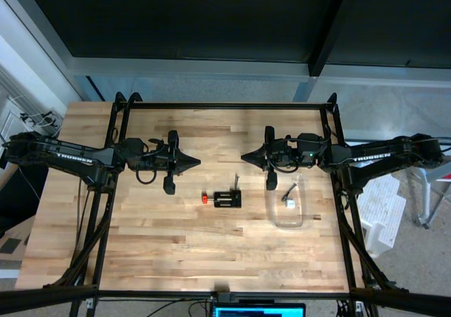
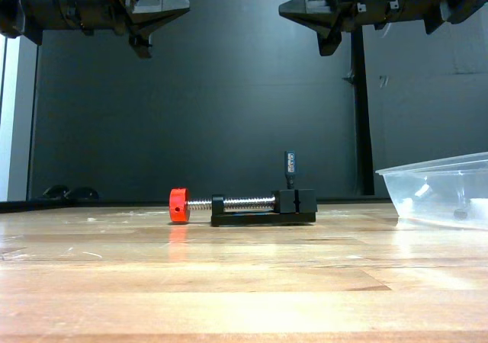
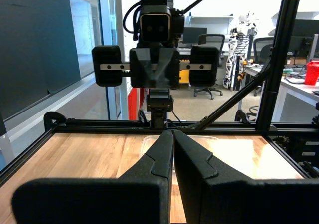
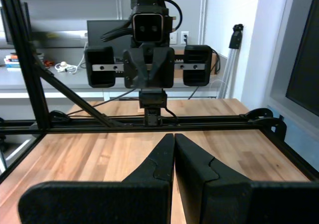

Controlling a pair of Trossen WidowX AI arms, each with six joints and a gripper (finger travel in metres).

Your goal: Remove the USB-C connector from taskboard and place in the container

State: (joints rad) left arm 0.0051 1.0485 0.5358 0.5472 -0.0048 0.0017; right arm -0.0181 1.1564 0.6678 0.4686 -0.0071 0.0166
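From the near edge, high and low cameras shared the taskboard (image 1: 224, 199); wrist cameras faced each other along the left gripper (image 3: 173, 133) and right gripper (image 4: 174, 135).

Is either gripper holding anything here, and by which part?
Nothing is held. The left gripper and right gripper are both shut and empty, high above the table, facing each other.

The table (image 1: 176, 260) is softly shiny pale wood, the container (image 2: 435, 168) clear glossy plastic. The taskboard (image 2: 263, 206) is matt black with a bright metal screw (image 2: 242, 203); left gripper (image 1: 196, 163) and right gripper (image 1: 245, 156), aloft, are matt black too.
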